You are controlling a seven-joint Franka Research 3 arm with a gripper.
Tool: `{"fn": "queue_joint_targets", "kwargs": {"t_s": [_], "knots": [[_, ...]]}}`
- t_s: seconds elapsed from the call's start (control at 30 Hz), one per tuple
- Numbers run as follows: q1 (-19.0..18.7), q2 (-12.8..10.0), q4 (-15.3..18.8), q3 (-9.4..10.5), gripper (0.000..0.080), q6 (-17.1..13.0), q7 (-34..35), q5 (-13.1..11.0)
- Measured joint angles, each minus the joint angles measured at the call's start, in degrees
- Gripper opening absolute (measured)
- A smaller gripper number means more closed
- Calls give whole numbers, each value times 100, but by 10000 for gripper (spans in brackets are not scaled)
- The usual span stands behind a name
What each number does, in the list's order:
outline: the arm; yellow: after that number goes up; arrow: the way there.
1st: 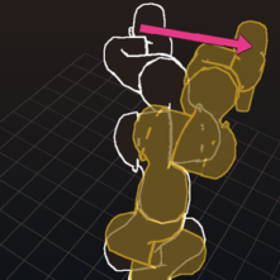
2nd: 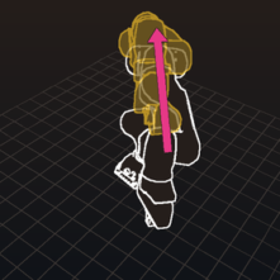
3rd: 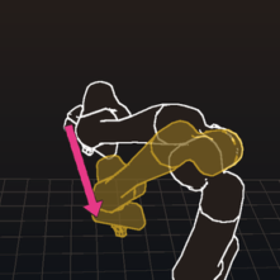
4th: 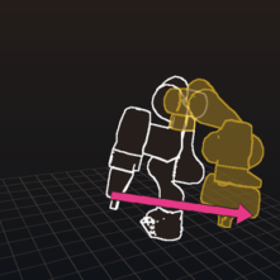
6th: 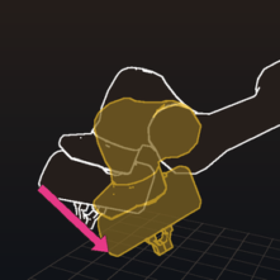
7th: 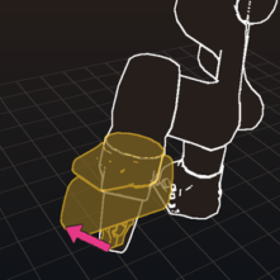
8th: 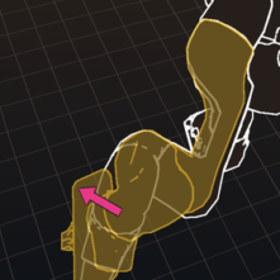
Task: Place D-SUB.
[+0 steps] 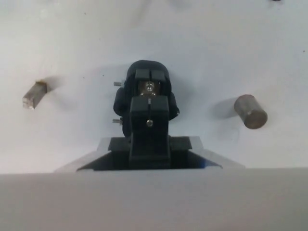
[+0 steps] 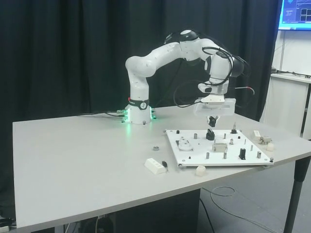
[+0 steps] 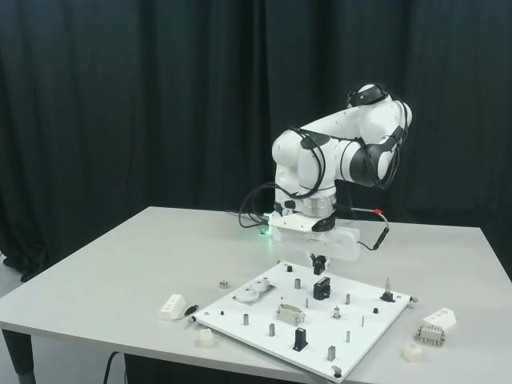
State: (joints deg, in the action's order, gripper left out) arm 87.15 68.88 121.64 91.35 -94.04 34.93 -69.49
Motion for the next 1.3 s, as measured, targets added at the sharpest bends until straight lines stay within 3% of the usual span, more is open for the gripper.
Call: {"fn": "queue_joint_targets", "kwargs": {"t_s": [0.8, 1.07, 1.3], "knots": [[13, -1, -13, -113, 154, 106, 0, -17], [13, -5, -134, -112, 154, 106, 111, -323], [12, -5, -445, -86, 154, 105, 592, -645]]}}
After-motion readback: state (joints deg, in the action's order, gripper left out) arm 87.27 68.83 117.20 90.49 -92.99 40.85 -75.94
